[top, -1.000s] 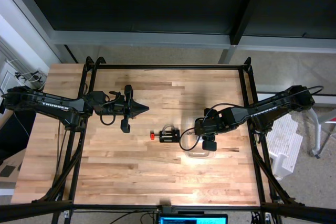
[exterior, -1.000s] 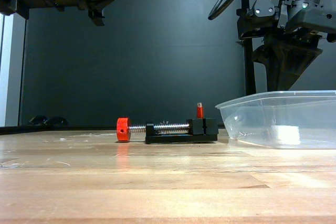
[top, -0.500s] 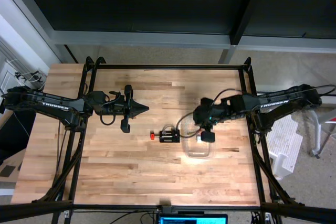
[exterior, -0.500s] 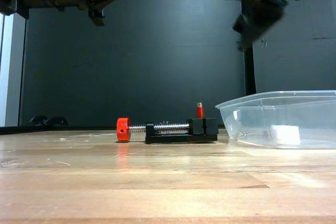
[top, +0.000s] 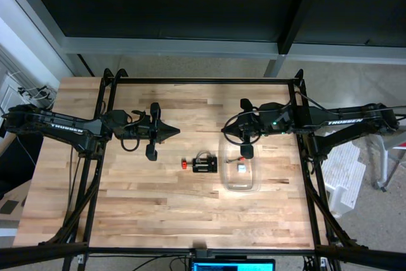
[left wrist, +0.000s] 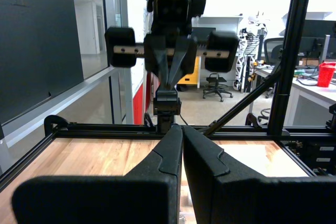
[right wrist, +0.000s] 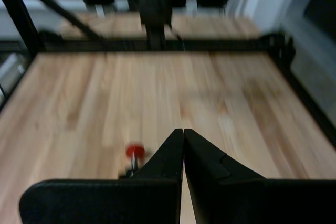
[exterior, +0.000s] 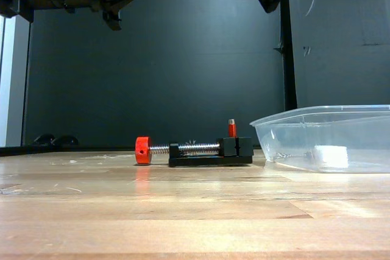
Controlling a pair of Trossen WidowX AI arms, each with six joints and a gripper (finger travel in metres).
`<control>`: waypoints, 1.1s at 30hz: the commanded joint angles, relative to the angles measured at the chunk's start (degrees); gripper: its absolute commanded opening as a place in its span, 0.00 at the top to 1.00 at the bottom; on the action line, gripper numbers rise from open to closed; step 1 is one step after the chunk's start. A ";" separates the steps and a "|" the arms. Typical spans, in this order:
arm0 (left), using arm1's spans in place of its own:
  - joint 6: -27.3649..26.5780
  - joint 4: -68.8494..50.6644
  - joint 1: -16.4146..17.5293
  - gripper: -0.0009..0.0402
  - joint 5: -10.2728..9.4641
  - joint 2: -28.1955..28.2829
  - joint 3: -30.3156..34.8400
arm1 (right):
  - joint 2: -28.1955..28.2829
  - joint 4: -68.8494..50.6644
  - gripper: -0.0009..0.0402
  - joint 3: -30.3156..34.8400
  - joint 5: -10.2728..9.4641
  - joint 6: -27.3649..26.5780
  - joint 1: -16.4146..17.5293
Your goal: Remove the RCA connector from the receptacle and place in the container
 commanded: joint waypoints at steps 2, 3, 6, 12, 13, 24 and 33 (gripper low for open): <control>0.00 0.00 0.02 0.98 0.02 0.02 0.00 | -1.40 9.88 0.98 -4.02 -0.55 0.26 -0.15; 0.00 0.00 0.00 0.98 0.02 0.02 0.00 | -1.70 12.39 0.98 -5.11 -0.74 0.28 -0.24; 0.00 0.00 0.00 0.98 0.02 0.02 0.00 | -2.54 20.70 0.98 -8.94 -3.43 1.40 -0.98; 0.00 0.00 0.00 0.98 0.02 0.02 0.00 | -3.28 31.21 0.98 -15.02 -4.94 1.75 -1.77; 0.00 0.00 0.02 0.98 0.02 0.02 0.00 | -3.28 32.52 0.98 -15.80 -4.94 1.73 -1.77; 0.00 0.00 0.02 0.98 0.02 0.02 0.00 | -3.28 38.23 0.98 -19.74 -4.90 1.68 -1.77; 0.00 0.00 0.00 0.98 0.02 0.02 0.00 | -3.26 38.23 0.98 -20.48 -4.90 1.33 -1.84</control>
